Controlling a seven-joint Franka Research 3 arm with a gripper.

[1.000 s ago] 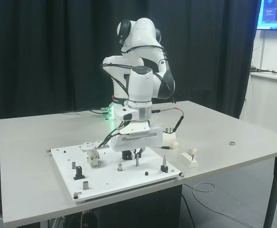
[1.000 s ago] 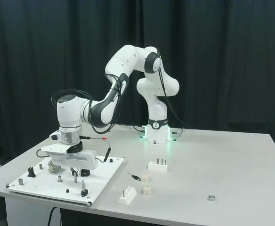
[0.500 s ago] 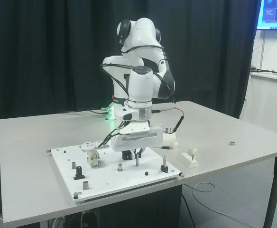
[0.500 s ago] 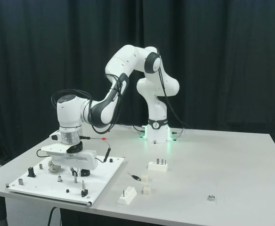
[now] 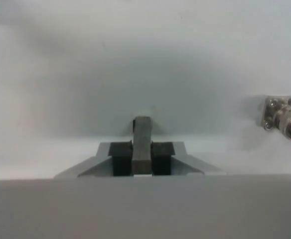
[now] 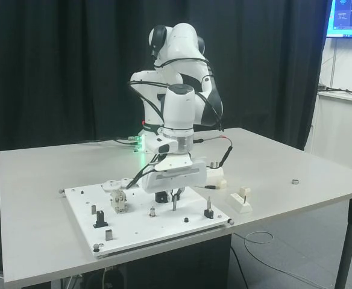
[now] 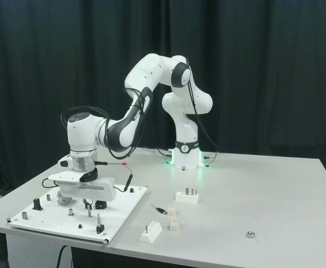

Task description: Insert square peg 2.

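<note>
Gripper (image 5: pixel 142 167) is closed tight on the square peg (image 5: pixel 141 142), black pads pressing both its sides. Peg stands upright with its lower end on the white board (image 6: pixel 140 226), near the board's middle. Only the wrist view shows the clamped pads, plus a small metal connector (image 5: pixel 285 118) at 3 o'clock of the peg. Room views alone show the arm (image 7: pixel 146 78), grey table (image 7: pixel 274 195) and a small white block (image 7: pixel 186 197) off the board.
</note>
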